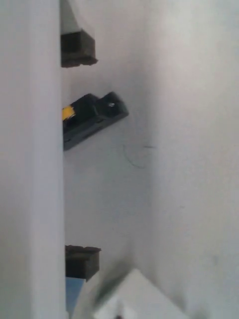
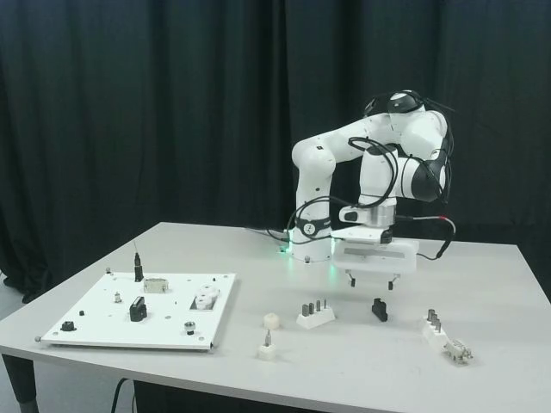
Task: Pick D-SUB.
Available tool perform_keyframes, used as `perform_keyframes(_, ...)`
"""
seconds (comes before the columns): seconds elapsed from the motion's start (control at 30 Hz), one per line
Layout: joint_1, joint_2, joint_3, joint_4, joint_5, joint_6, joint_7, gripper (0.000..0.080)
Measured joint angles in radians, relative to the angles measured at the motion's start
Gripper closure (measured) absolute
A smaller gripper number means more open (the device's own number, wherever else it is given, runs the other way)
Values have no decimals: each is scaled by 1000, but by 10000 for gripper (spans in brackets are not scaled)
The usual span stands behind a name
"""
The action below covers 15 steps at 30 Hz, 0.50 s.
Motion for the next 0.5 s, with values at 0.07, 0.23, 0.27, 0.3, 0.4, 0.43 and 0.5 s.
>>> perform_keyframes(0.07,0,0,1,0,0,-3,-82,3)
perform_keyframes(0.23,-1,0,6,2,0,-8,-198,3)
perform_keyframes(0.27,-1,0,8,3,0,-11,-213,3)
perform_keyframes(0.3,-1,0,9,4,0,-14,-225,3)
perform_keyframes(0.4,-1,0,17,11,1,-25,-266,3)
perform_keyframes(0.43,-1,0,21,13,2,-27,-279,3)
perform_keyframes(0.5,-1,0,28,18,5,-31,-305,3)
